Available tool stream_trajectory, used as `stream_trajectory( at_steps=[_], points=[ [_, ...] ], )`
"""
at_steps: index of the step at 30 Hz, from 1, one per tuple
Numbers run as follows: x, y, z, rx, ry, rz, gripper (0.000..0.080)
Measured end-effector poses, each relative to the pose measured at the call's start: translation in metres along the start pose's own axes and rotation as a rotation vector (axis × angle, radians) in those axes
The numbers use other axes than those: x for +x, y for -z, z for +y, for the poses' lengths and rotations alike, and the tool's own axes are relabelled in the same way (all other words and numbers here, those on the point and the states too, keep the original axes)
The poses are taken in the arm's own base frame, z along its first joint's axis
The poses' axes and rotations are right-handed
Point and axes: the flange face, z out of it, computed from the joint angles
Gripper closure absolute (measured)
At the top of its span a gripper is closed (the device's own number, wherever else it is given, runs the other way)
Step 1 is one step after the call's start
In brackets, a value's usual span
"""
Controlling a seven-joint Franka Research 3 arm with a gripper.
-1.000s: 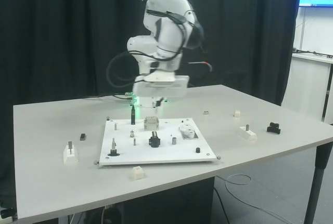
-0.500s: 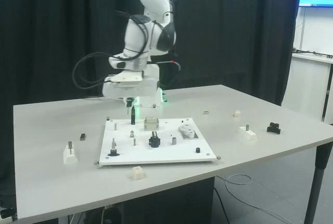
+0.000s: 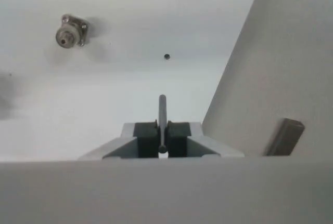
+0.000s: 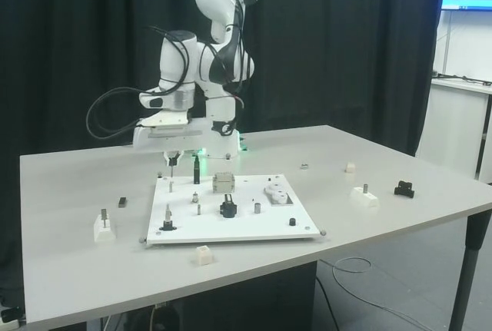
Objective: Insert round peg 1.
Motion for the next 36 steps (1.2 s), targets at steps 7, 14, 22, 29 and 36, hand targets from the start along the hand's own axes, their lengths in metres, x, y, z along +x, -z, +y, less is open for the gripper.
stream_trajectory(
  at_steps=[7, 14, 22, 29, 36],
  points=[
    [-0.005, -0.010, 0.006, 0.022, -0.002, 0.012, 0.0770],
    [-0.010, -0.021, 0.010, 0.027, -0.003, 0.028, 0.0770],
    [-0.016, -0.032, 0.012, 0.036, 0.004, 0.052, 0.0770],
    [-0.020, -0.038, 0.014, 0.044, 0.007, 0.076, 0.0770],
    [-0.021, -0.042, 0.013, 0.045, 0.006, 0.097, 0.0770]
  ],
)
